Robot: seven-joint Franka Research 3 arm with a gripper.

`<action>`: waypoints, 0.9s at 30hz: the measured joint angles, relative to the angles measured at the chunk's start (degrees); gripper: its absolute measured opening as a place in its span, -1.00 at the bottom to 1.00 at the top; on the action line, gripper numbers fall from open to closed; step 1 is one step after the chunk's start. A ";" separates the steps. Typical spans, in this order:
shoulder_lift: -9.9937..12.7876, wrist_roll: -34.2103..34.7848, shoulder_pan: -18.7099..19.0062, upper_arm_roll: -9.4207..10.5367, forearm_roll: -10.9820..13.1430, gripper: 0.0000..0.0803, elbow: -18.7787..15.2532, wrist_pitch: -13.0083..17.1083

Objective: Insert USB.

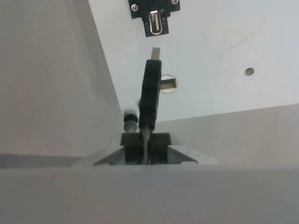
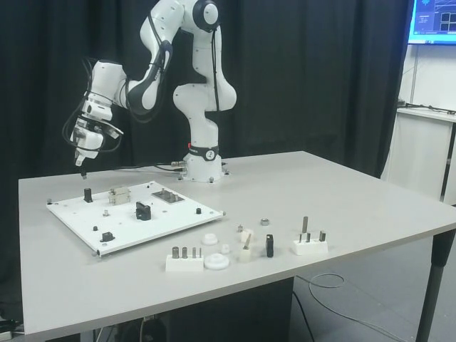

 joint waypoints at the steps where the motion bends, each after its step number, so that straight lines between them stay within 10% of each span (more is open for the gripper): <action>1: 0.00 -0.09 0.02 0.01 -0.12 -0.93 -0.01 0.04; 27: 0.01 -2.15 0.03 0.38 -3.39 -0.93 -1.33 1.66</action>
